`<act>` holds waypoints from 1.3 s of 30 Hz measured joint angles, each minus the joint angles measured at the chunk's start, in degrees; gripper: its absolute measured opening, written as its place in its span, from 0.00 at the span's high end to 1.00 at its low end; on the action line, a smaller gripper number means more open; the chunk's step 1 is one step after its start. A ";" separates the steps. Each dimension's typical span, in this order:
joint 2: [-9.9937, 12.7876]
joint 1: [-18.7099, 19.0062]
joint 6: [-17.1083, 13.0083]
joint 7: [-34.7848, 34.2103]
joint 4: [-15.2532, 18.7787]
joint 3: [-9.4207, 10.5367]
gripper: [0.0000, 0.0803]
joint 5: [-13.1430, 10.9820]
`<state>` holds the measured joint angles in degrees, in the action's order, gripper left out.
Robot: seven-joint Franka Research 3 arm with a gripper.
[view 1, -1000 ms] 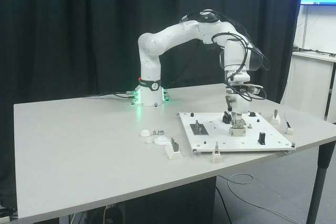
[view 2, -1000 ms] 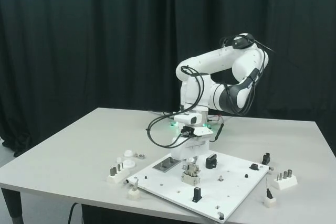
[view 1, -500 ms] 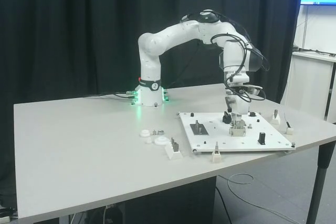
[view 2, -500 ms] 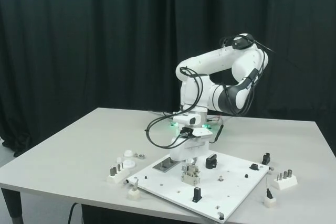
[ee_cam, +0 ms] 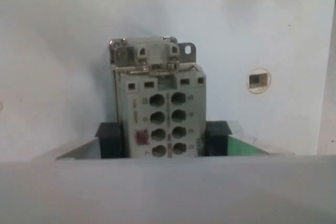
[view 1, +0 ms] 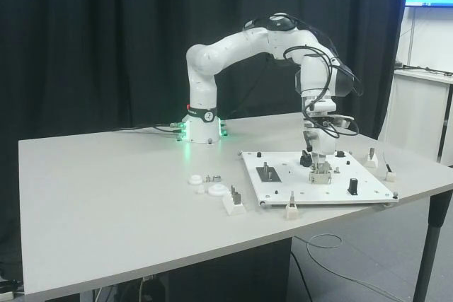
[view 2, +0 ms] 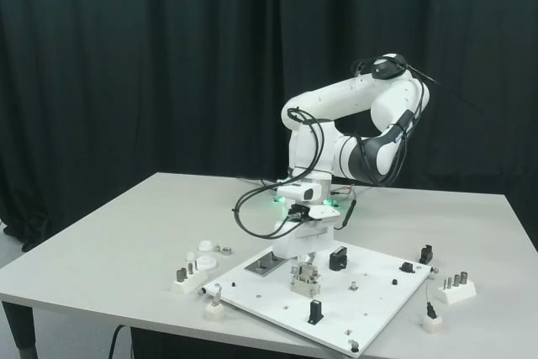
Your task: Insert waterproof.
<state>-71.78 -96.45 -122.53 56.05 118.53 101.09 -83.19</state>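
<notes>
The connector [ee_cam: 160, 121], a grey multi-pin waterproof block with two columns of round sockets, stands between the two black fingers [ee_cam: 111, 139] of the tool [view 1: 316, 158], which press against its flanks; the tool is clamped on it. Behind it in the wrist view a metal-framed socket housing [ee_cam: 152, 53] sits on the white board [ee_cam: 63, 66], in line with the held part. The grip on the side faces leaves the mating end free, and judging by this alignment the step in hand is seating the connector into the housing.

In the room views the tool stands vertically over the housing [view 2: 306, 277] near the middle of the board [view 1: 283, 189], which lies on the grey bench [view 1: 106, 196]. Whether the connector is fully home cannot be told. A small square recess [ee_cam: 258, 80] shows in the board beside it. Spare white parts [view 1: 212, 187] lie on the bench, well apart.
</notes>
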 joint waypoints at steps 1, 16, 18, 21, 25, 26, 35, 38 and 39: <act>0.00 0.01 0.00 0.13 0.00 0.00 0.60 0.00; 0.58 0.08 0.62 -1.65 0.07 -0.55 0.30 0.09; 0.75 0.08 0.81 -2.26 0.07 -0.94 0.02 0.17; 0.86 0.10 1.68 -4.15 0.07 -1.80 0.02 0.32; 0.88 0.13 3.51 -8.78 0.06 -3.27 0.01 0.67; 0.88 0.13 4.01 -10.27 0.06 -3.64 0.01 0.77; 0.88 0.13 8.03 -24.08 0.00 -6.44 0.00 2.50; 0.88 0.05 8.58 -26.65 -0.14 -6.90 0.00 3.12; 0.88 0.00 8.66 -27.02 -0.19 -6.99 0.00 3.22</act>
<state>-70.89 -96.45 -113.87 29.02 118.34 94.10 -79.97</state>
